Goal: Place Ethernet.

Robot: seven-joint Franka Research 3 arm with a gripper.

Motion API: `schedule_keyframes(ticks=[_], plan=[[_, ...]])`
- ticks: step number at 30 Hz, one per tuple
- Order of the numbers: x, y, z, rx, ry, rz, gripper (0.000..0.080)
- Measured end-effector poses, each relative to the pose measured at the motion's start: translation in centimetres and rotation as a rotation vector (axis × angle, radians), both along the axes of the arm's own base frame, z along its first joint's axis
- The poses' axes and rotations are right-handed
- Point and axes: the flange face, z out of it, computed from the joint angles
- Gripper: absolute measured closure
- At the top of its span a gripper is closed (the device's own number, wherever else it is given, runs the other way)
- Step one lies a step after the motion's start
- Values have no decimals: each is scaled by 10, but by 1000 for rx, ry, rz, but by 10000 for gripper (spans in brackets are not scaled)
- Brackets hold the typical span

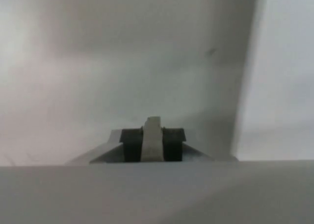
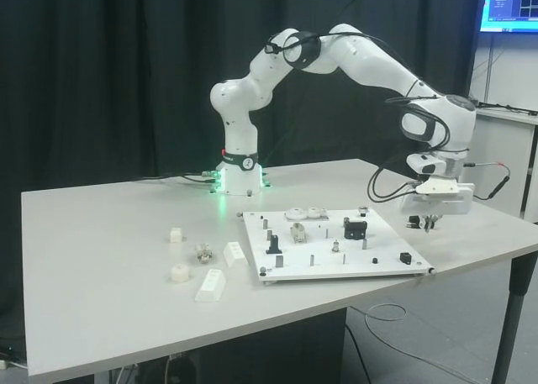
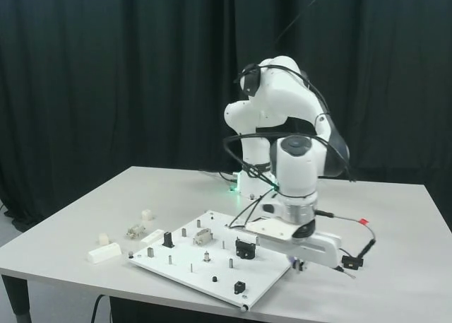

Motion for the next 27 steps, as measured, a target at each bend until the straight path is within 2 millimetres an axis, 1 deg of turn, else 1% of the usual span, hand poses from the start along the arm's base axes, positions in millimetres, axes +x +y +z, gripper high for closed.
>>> schedule_keyframes(ticks=[3,8,16,24,25,27], plan=[[-6,12,-4,-10,4,-2,723],[-14,27,-10,-27,2,-1,723],[-23,40,-16,-53,-3,-1,723],[-28,48,-18,-64,-1,7,724],[-28,49,-18,-65,-1,7,542],[-29,50,-18,-66,0,6,542]])
